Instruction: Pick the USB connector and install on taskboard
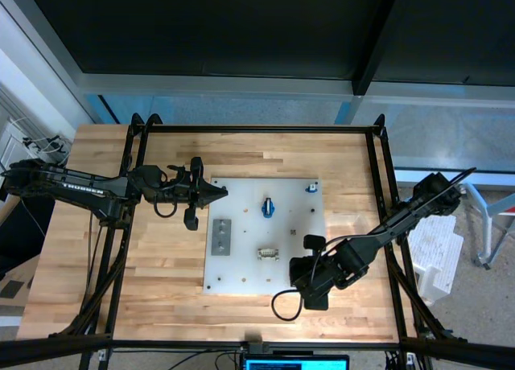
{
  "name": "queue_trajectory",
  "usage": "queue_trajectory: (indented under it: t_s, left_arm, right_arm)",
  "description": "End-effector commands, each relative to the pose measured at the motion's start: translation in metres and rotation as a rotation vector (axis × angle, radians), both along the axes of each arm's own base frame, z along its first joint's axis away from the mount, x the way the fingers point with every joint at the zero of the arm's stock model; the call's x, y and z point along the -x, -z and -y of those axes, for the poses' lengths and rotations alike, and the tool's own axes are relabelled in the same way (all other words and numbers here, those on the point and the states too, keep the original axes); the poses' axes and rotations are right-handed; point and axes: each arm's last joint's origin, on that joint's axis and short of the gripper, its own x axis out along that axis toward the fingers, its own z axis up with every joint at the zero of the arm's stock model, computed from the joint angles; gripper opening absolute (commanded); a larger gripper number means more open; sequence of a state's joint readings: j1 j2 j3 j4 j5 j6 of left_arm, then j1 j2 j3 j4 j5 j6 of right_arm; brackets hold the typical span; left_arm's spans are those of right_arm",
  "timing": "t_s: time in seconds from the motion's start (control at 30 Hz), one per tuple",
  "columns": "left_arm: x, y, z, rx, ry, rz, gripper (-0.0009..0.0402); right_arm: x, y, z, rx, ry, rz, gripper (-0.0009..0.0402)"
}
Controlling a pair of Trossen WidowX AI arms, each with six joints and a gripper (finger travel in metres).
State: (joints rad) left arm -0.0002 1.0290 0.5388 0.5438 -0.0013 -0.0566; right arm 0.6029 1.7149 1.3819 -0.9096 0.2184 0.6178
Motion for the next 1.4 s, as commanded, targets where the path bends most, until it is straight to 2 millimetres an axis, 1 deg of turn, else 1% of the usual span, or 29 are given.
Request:
queue_trajectory:
  t_s: [0.03,0.3,1.4]
  left_arm:
    - [0.000,0.000,0.000,0.000,0.000,0.000,0.0000]
    - [0.000,0.000,0.000,0.000,0.000,0.000,0.0000]
    - [0.000,0.000,0.000,0.000,0.000,0.000,0.0000]
  right_arm:
    - [-0.003,0.002,-0.001,-0.001,-0.002,0.004,0.0000]
    - [-0.010,0.006,-0.004,-0.001,-0.013,0.004,0.0000]
    - [-0.009,0.014,-0.003,0.014,-0.034,-0.013,0.0000]
